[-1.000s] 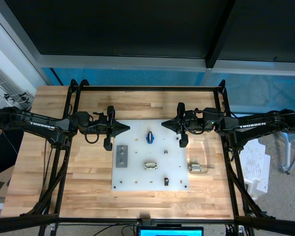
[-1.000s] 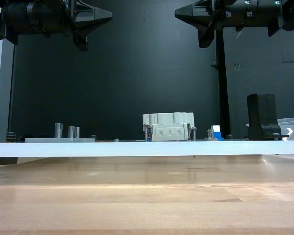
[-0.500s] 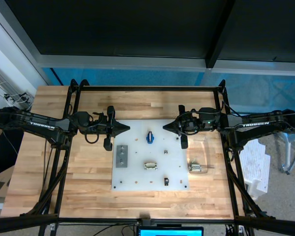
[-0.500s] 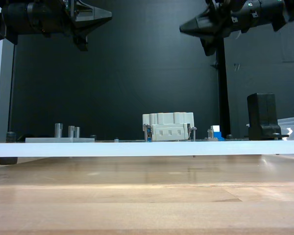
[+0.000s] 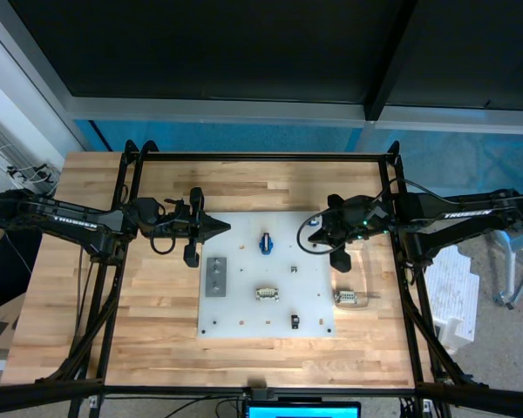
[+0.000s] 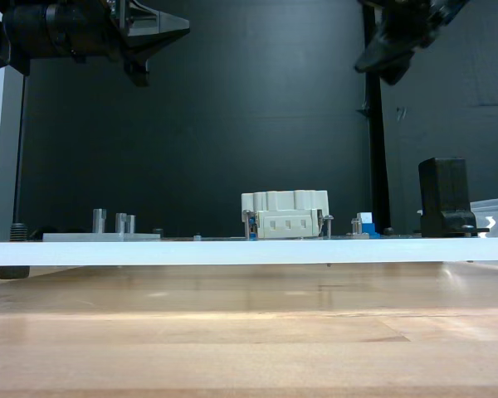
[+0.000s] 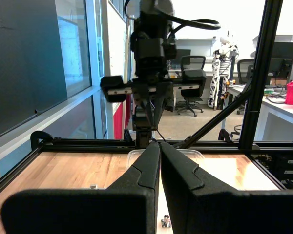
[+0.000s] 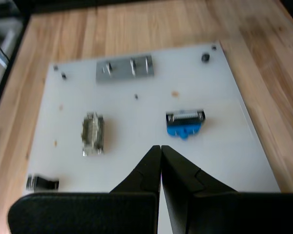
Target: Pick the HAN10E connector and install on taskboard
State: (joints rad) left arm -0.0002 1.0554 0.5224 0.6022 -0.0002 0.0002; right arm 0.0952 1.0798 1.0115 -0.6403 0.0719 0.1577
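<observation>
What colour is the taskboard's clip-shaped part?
Blue part; right wrist view best. Left gripper over taskboard's left edge, right gripper its right.

A pale wooden table (image 5: 113, 305) of butcher-block strips carries everything. The white taskboard (image 5: 244, 305) lies flat on it, set slightly toward 3 o'clock from the table's centre, its long sides running from 12 to 6 o'clock. A clear tray (image 5: 367, 277) rests on the wood at 3 o'clock of the board, just beside its edge. A black frame (image 5: 261, 157) runs along the table's 12 o'clock edge, with posts at 10 and 2 o'clock. The left gripper (image 7: 159, 144), fingers pressed together, hangs above the board's 10 o'clock corner; the right gripper (image 8: 160, 146), likewise closed, hangs above its 2 o'clock corner.
</observation>
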